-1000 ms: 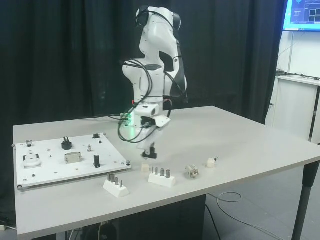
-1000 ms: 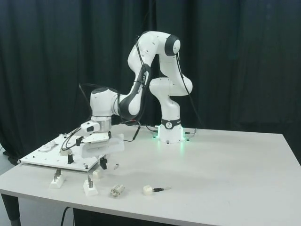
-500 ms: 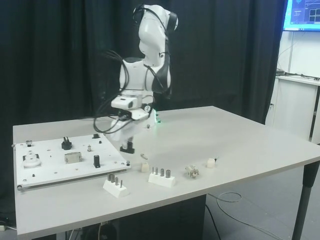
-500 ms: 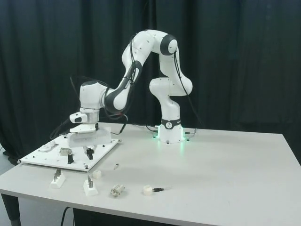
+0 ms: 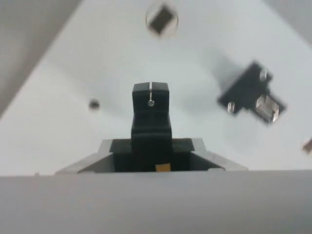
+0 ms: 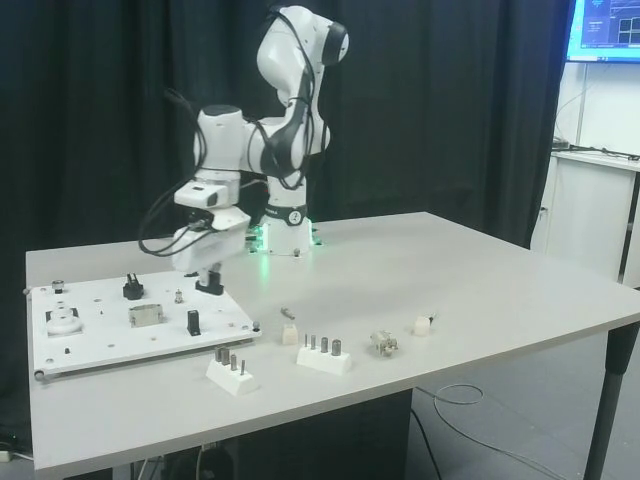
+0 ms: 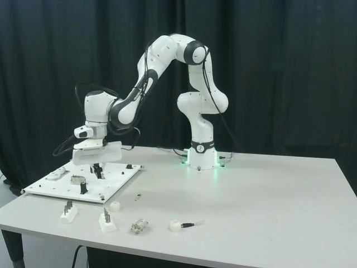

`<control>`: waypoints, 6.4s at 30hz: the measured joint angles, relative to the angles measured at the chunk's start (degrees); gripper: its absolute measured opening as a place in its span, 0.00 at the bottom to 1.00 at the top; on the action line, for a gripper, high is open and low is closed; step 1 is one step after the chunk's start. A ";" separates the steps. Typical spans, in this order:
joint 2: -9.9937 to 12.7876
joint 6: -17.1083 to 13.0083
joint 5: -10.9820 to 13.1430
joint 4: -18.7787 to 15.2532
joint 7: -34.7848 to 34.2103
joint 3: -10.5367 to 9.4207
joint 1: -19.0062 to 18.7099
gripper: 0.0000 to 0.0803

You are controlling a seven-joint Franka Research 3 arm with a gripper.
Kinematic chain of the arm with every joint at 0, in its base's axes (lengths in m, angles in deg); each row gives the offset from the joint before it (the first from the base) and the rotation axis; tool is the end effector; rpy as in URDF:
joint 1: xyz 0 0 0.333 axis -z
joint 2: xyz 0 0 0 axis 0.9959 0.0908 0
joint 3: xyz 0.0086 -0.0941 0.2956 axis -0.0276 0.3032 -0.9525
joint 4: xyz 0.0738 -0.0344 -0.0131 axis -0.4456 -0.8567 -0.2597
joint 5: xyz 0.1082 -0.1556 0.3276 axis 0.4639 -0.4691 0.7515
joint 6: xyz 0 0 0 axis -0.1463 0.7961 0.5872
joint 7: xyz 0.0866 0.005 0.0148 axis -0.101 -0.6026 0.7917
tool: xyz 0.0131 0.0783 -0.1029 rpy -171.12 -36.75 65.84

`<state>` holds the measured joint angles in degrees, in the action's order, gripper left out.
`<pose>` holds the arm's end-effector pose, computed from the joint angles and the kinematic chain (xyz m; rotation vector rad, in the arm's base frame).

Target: Insert D-SUB.

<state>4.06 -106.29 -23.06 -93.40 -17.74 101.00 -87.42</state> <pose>0.4341 -0.3553 0.2543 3.0618 -0.1503 -0.0158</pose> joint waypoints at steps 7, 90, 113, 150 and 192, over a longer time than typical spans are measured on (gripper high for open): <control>-0.36 1.18 0.19 -0.29 2.63 1.32 2.22 0.19; -3.01 -0.12 5.52 -6.35 -7.99 12.00 9.20 0.19; -2.57 0.85 5.53 -6.07 -11.72 12.56 9.21 0.19; 0.81 0.82 7.89 -4.44 -12.37 12.11 9.21 0.19; 2.61 0.81 10.77 -3.60 -11.30 11.24 10.29 0.19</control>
<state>6.66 -105.49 -12.29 -97.00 -29.04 112.24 -77.13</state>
